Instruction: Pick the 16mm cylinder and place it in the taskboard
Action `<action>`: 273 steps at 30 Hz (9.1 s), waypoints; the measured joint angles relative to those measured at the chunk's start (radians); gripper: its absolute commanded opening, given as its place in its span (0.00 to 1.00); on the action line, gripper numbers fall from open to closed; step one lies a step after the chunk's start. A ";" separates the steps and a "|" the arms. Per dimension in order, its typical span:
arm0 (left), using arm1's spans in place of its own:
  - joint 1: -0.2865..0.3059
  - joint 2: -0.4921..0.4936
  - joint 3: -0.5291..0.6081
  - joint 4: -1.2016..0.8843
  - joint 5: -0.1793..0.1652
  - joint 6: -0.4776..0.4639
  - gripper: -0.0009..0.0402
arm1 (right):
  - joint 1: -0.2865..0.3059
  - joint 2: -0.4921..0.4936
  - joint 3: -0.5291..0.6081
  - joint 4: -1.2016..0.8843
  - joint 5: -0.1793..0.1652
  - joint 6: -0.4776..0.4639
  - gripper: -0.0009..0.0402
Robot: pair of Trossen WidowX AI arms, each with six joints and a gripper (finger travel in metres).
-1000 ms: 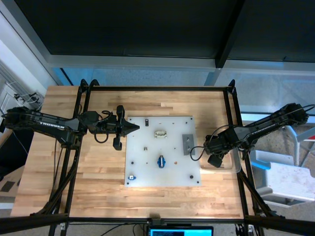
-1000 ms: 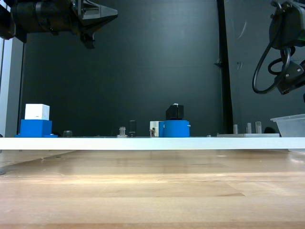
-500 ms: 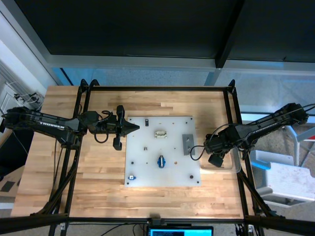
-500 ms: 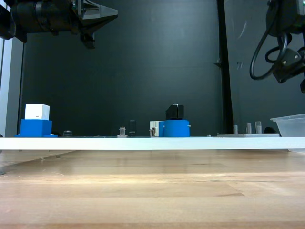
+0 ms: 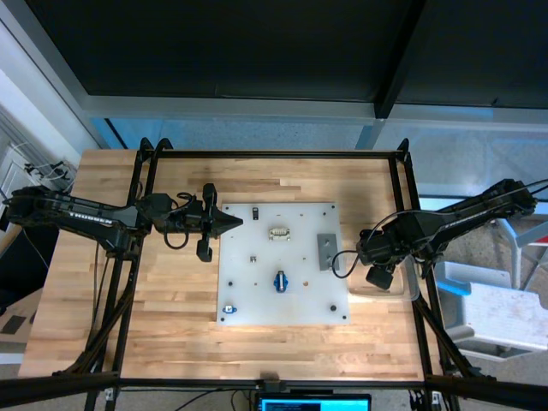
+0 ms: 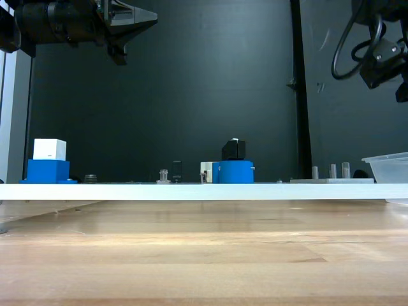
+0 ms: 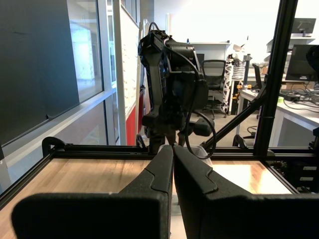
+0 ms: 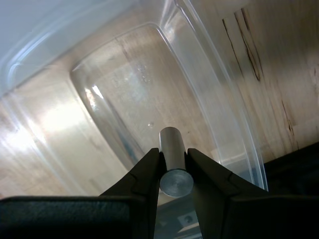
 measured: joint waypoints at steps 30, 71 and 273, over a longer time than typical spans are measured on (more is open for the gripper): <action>0.000 0.000 0.000 0.000 0.000 0.000 0.02 | 0.000 0.000 0.130 -0.115 0.010 -0.039 0.09; 0.000 0.000 0.000 0.000 0.000 0.000 0.02 | -0.001 0.306 0.319 0.008 0.014 -0.396 0.09; 0.000 0.000 0.000 0.000 0.000 0.000 0.02 | -0.058 0.637 0.587 0.184 0.001 -0.579 0.44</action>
